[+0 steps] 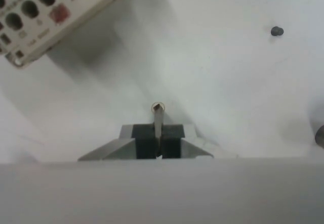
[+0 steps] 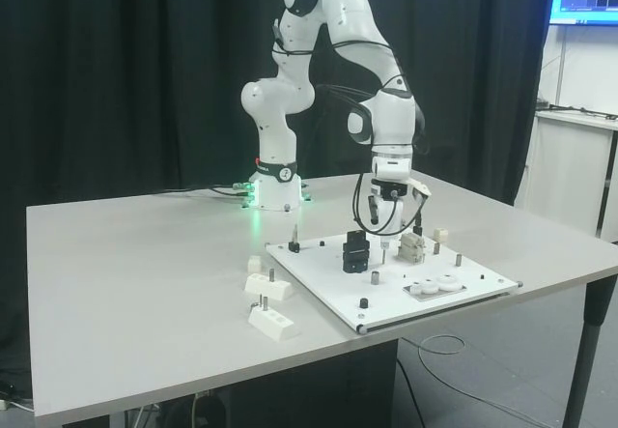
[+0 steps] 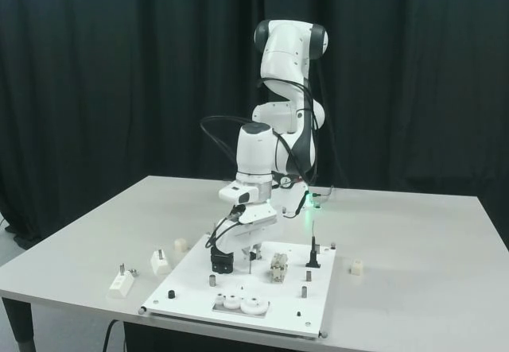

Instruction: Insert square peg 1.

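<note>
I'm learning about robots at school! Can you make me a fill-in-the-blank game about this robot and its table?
1. The gripper holds a thin ____ pointing down at the board.
2. The white board lies on a ____ table.
3. The curtain behind the arm is ____.
4. The light glowing at the arm's base is ____.

Missing words: peg; grey; black; green

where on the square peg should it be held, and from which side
By its upper end, from straight above, as the tool has it now. The square peg is thin and hangs upright over the white board, so clamping two flat faces leaves its lower end free.
</note>
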You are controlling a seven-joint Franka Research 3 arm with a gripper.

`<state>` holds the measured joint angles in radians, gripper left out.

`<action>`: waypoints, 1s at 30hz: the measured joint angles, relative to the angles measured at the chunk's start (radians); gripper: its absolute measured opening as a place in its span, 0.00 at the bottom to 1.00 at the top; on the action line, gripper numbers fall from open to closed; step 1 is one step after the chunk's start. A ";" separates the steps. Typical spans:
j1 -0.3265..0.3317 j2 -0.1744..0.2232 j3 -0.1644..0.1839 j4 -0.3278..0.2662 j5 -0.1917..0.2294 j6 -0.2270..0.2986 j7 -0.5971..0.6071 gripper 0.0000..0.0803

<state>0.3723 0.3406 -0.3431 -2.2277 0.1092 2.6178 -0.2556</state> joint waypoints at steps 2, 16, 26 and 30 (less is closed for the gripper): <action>0.000 0.000 0.000 0.000 0.000 0.000 0.000 0.03; 0.000 0.000 -0.001 0.000 0.000 -0.002 0.000 0.03; 0.000 0.003 0.004 0.000 0.000 0.006 0.001 0.03; 0.000 0.011 0.005 0.000 0.000 0.016 0.001 0.03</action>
<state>0.3725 0.3515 -0.3379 -2.2274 0.1092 2.6338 -0.2543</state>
